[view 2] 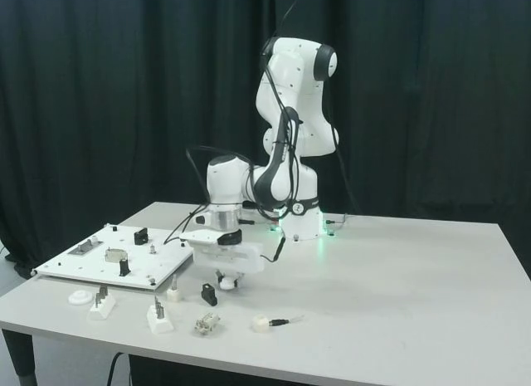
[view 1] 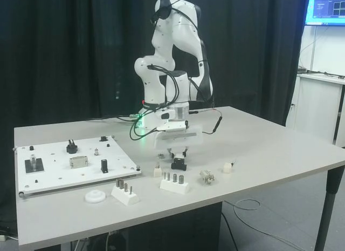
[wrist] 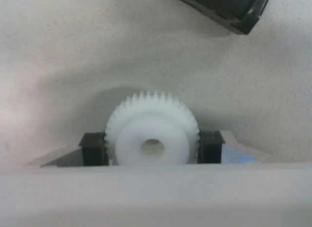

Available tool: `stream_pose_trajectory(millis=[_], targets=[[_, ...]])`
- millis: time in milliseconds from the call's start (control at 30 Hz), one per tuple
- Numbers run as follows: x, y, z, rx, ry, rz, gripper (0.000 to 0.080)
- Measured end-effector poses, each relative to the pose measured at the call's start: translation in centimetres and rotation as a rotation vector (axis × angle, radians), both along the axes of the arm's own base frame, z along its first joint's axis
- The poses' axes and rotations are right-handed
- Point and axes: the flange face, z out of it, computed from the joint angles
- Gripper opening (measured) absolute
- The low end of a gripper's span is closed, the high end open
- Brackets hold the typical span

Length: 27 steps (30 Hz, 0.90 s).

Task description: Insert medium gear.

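You are gripping the white gear between the two black fingertips of the gripper, low in the middle of the wrist view, so the hand is clamping it by its toothed rim above the grey table. The grip is sitting on teeth alone, so I judge the gear could be tilting or slipping as you carry it, and then jamming at its peg. In the first room view the arm is folding down at the centre, wrist pointing down, with the white board well apart at the left.

My gripper clamps a white gear between its two black fingers, teeth upright, above the grey table. A black object lies beyond.
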Motion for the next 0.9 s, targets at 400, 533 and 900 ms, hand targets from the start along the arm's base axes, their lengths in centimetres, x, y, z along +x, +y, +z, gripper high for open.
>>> stream_pose_trajectory(millis=[400,533,900], targets=[[-0.1,-0.5,1.4,0.031,0.000,0.003,0.0400],[-0.1,-0.5,1.7,0.034,0.000,0.007,0.0400],[0.0,-0.7,2.3,0.038,-0.007,0.016,0.0400]])
